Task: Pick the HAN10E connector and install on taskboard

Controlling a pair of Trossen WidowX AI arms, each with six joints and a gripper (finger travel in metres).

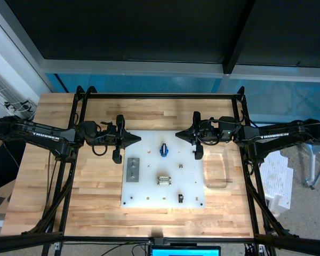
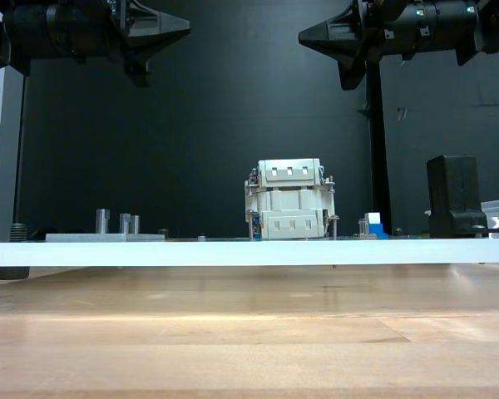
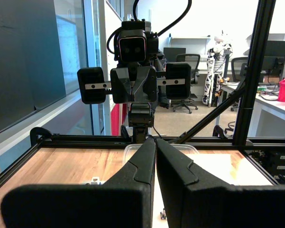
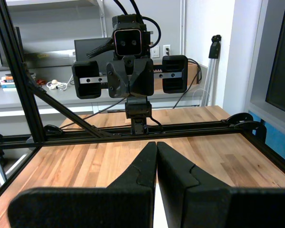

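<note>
The connector (image 1: 163, 181) sits on the board (image 1: 149, 192), a flat white plate lying in the middle of the wooden desk (image 1: 69, 186). It stands about midway across the board and nearer its front edge than its back edge. From desk height the connector (image 2: 289, 199) is a pale beige block standing upright on the board, with thin metal pins at its sides.

Also on the board are a grey metal block (image 1: 133, 168) towards its left edge, a blue part (image 1: 164, 150) near its back edge and a black fitting (image 1: 181, 199) near its front edge. A clear tray (image 1: 217, 170) lies on the desk just beside the board's right edge.

The left gripper (image 1: 134, 140) hangs above the board's back left corner, its fingers (image 3: 145, 161) pressed together on nothing. The right gripper (image 1: 180, 134) hangs above the board's back edge, to the right of the blue part, fingers (image 4: 147, 164) likewise clenched and empty. Both are high above the board and well apart from the connector.

White lettering (image 1: 42, 136) on the left arm looks like TROSSEN, with matching lettering on the right arm.
</note>
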